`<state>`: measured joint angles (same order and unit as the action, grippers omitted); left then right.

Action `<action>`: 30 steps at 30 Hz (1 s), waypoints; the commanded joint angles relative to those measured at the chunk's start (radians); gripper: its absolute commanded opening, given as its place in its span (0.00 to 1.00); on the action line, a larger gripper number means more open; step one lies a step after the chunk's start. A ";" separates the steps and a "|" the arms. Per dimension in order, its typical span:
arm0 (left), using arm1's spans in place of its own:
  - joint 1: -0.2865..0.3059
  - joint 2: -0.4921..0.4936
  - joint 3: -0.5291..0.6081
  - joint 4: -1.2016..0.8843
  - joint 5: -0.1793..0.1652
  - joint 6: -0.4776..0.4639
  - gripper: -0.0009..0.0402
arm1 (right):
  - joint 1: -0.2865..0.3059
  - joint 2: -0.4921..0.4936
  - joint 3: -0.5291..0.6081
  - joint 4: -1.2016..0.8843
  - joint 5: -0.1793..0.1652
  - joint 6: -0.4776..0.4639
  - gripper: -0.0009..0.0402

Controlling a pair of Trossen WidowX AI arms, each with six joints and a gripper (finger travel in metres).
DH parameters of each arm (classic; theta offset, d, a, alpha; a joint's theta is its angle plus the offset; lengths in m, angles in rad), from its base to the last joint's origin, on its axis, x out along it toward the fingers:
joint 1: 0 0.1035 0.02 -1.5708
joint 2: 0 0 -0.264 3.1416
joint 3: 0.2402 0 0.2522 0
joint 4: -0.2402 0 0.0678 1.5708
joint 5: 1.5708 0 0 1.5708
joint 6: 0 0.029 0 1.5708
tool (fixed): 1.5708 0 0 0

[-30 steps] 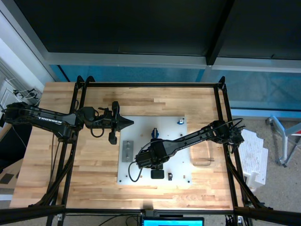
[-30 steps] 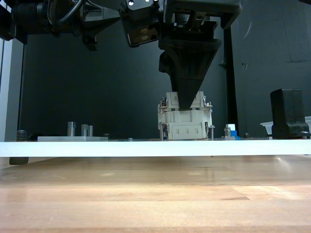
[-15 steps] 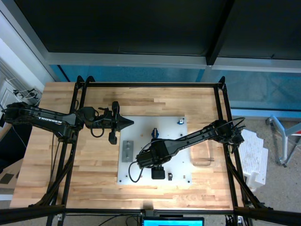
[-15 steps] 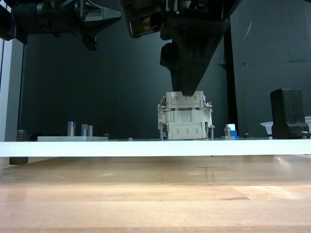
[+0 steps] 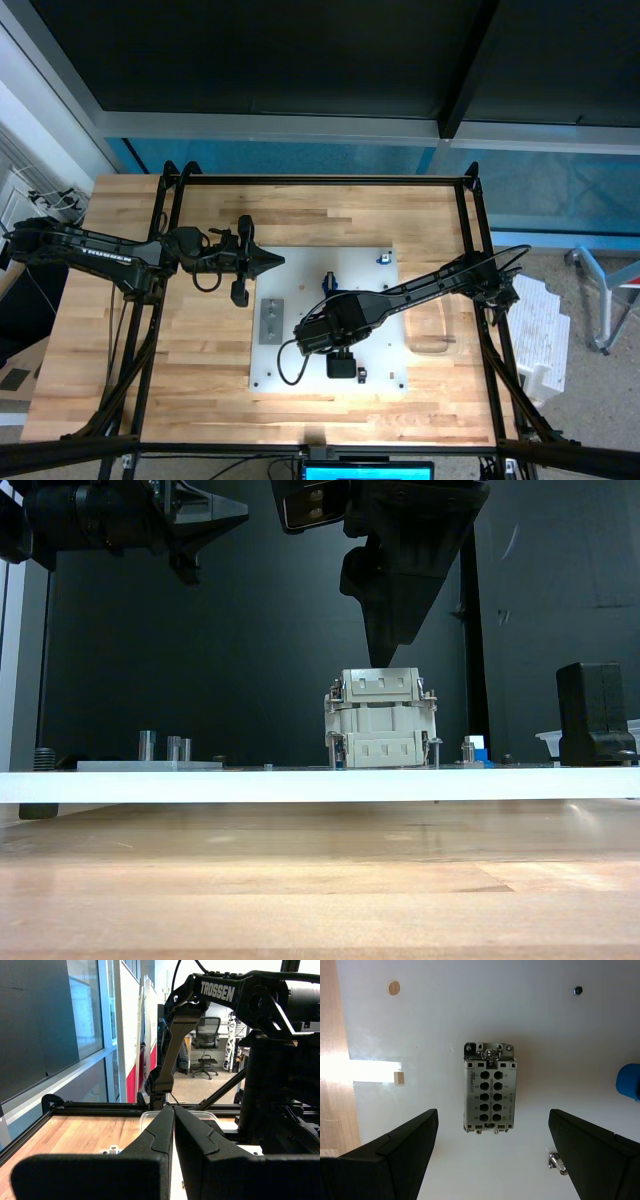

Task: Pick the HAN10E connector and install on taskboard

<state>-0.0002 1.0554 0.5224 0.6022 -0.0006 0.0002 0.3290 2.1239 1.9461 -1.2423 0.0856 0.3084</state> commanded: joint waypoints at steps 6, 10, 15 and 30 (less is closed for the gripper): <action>0.000 0.000 0.000 0.000 0.000 0.000 0.02 | 0.000 -0.011 0.001 -0.007 0.001 0.000 0.78; 0.000 0.000 0.000 0.000 0.000 0.000 0.02 | -0.001 -0.037 0.001 -0.012 0.001 0.000 0.78; 0.000 0.000 0.000 0.000 0.000 0.000 0.02 | -0.003 -0.070 0.000 -0.014 0.010 -0.011 0.78; 0.000 0.000 0.000 0.000 0.000 0.000 0.02 | -0.071 -0.320 -0.185 0.072 0.056 -0.058 0.60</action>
<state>-0.0002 1.0554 0.5224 0.6022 -0.0006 0.0002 0.2642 1.8282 1.7824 -1.1824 0.1368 0.2512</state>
